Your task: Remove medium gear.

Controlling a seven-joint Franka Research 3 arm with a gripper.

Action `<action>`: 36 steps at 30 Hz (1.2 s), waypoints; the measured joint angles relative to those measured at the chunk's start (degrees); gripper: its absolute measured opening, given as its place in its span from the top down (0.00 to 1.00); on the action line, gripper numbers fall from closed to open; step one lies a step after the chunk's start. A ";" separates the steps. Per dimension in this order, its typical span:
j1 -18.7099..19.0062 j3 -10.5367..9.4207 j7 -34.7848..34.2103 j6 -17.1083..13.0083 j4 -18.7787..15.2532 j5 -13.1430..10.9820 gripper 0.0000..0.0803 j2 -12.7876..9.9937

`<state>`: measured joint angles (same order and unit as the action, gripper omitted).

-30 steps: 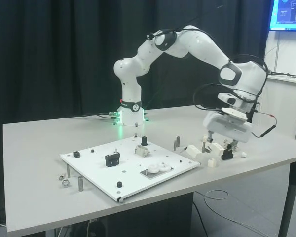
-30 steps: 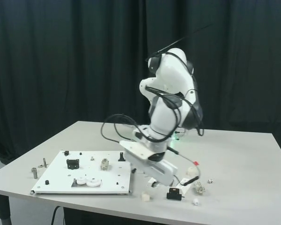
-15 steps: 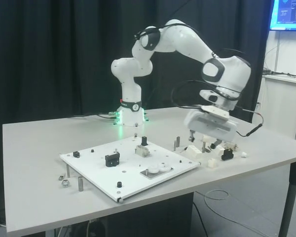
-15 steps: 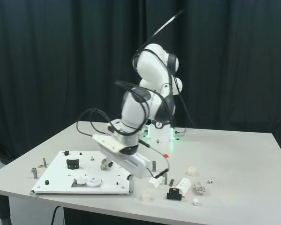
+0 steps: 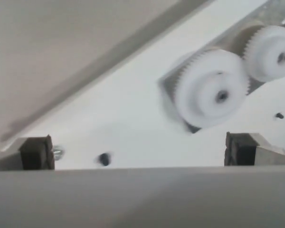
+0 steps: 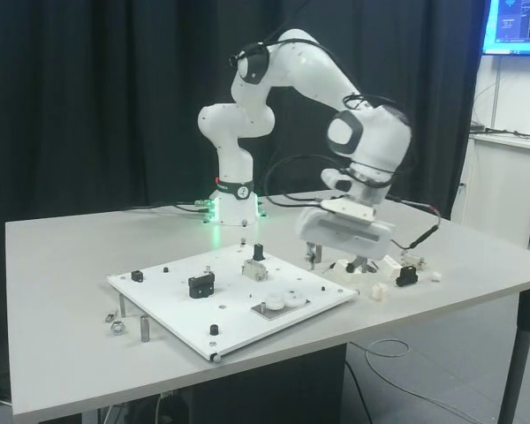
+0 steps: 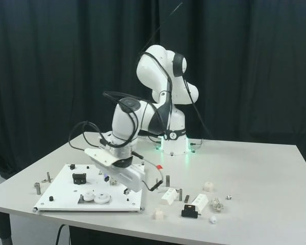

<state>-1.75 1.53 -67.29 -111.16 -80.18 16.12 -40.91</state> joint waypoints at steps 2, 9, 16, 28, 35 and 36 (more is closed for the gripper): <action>-0.77 0.18 0.04 -1.94 -2.17 0.00 0.00 0.82; -3.56 0.54 0.14 -11.08 -10.87 -0.23 0.00 4.50; -6.29 0.62 0.14 -21.83 -19.85 -1.98 0.00 8.78; -9.17 1.43 -0.89 -34.40 -28.92 -9.13 0.00 13.03; -9.21 2.62 -3.69 -36.23 -29.43 -11.78 0.00 13.07; -9.21 2.77 -4.26 -36.31 -29.43 -12.06 0.00 13.06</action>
<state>-10.96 4.30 -71.55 -147.47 -109.61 4.06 -27.85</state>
